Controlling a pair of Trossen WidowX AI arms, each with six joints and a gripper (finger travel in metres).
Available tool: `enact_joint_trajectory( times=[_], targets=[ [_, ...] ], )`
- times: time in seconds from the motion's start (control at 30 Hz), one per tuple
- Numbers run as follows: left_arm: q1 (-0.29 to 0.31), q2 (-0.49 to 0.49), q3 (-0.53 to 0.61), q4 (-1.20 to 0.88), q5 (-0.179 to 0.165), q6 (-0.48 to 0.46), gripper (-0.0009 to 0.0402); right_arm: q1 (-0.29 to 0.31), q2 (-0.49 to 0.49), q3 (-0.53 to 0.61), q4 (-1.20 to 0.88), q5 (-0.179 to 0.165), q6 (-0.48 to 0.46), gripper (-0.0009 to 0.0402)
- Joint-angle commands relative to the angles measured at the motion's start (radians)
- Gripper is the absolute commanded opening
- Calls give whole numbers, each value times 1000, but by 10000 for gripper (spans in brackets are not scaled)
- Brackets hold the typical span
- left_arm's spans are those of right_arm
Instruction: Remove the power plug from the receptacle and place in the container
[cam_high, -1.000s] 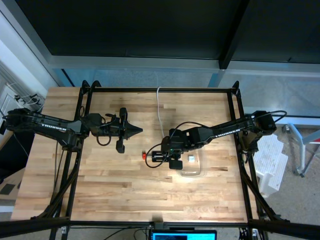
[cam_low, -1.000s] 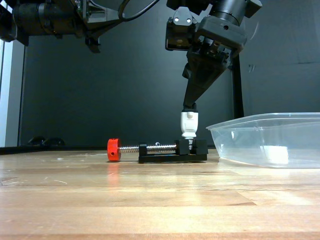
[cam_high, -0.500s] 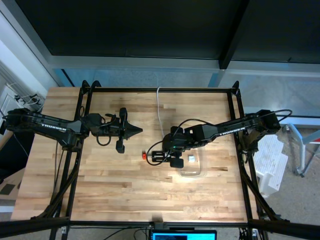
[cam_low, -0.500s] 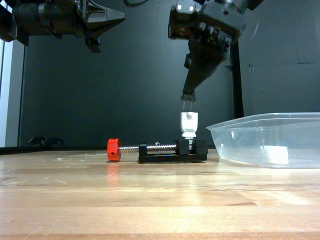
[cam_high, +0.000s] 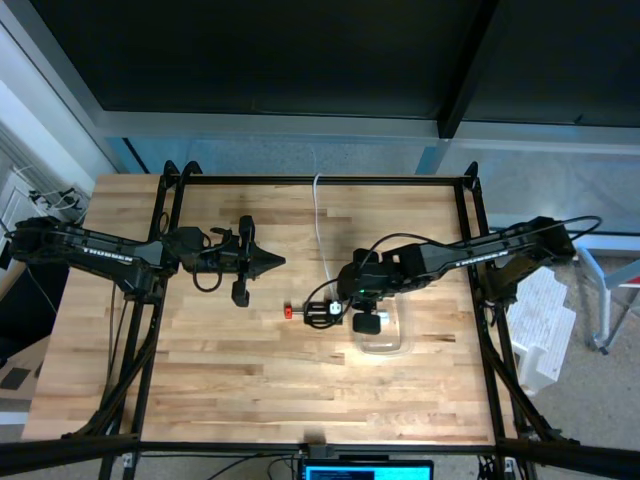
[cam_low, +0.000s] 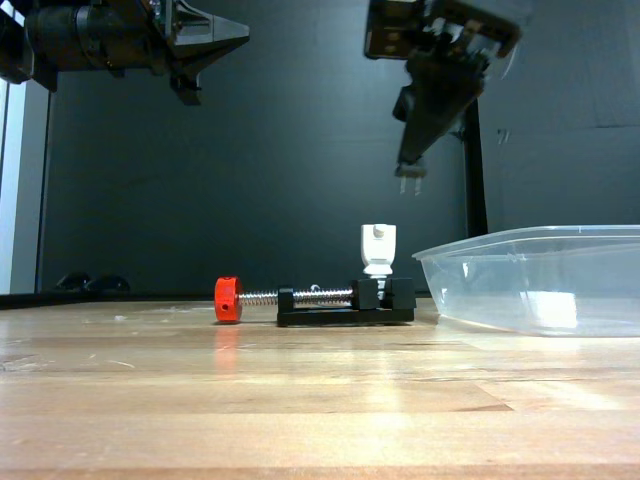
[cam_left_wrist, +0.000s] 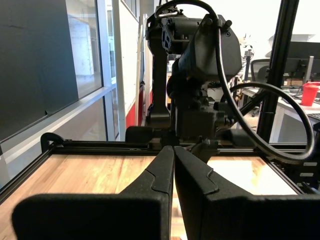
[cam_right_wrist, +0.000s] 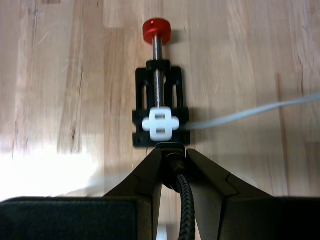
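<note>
Our right gripper (cam_right_wrist: 172, 149) is clamped on the plug (cam_low: 410, 176), holding it high above the socket block (cam_low: 345, 300) so the prongs clear its white face before we cross to the tub (cam_low: 530, 290) just beside. Our left gripper (cam_left_wrist: 174, 156) hangs parked well apart, fingers together.

Left arm: extends from 9 o'clock; left gripper (cam_high: 278, 262) aloft, fingers pressed together, tips toward 3 o'clock
Right arm: reaches from 3 o'clock; right gripper (cam_low: 412, 162) high, angled downward, fingers clamped on power plug (cam_right_wrist: 171, 151)
</note>
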Motion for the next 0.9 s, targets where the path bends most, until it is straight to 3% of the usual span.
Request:
enact_joint_trajectory(
  times=[0.03,0.27,0.43,0.6,0.9],
  targets=[
    [0,-1,0,1,0,0,0,5,-29,-44,-4,1,-1,0],
    [0,0,0,1,0,0,0,8,-91,-160,1,10,0,0],
    [0,0,0,0,0,0,0,10,-117,-237,4,63,0,7],
    [0,0,0,0,0,0,0,11,-121,-280,39,79,1,41],
    [0,0,0,0,0,0,0,13,-121,-290,60,80,9,118]
  ],
)
